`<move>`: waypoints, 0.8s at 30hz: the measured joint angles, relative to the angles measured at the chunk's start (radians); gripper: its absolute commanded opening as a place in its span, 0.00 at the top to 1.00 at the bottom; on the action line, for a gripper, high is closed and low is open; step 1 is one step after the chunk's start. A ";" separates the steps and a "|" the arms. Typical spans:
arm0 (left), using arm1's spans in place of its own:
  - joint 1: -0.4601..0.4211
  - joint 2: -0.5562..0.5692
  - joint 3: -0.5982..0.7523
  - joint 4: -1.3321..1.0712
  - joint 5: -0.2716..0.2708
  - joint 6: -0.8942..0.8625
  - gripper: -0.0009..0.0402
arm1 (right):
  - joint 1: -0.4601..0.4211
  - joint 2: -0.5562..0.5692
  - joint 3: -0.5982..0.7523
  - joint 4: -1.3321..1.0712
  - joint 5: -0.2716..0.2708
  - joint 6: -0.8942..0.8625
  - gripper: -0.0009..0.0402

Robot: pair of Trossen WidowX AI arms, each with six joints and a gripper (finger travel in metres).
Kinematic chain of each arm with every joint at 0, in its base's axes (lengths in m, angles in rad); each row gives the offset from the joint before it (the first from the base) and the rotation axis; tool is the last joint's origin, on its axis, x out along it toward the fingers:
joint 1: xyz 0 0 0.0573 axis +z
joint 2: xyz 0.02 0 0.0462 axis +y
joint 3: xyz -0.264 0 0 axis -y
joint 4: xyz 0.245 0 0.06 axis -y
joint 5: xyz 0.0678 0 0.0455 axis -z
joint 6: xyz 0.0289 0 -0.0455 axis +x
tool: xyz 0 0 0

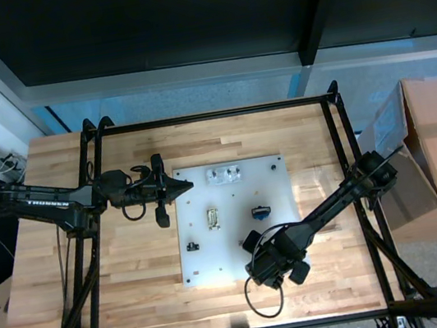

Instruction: Unfasten the M12 nut and place it in the container

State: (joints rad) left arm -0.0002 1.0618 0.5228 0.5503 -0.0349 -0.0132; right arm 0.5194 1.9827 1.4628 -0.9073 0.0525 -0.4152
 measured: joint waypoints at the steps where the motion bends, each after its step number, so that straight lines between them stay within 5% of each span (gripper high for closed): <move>1: 0.000 0.000 0.000 0.000 0.000 0.000 0.98 | 0.000 -0.001 0.000 0.000 0.000 -0.054 0.96; 12: 0.000 0.000 0.000 0.000 0.000 0.000 0.98 | -0.001 -0.003 0.000 0.000 0.000 -0.546 0.96; 20: 0.000 0.000 0.000 0.000 0.000 0.000 0.98 | -0.002 -0.005 0.000 0.000 -0.003 -0.593 0.95; 24: 0.000 0.000 0.000 0.000 0.000 0.000 0.98 | -0.003 -0.005 0.000 0.000 -0.021 -0.586 0.85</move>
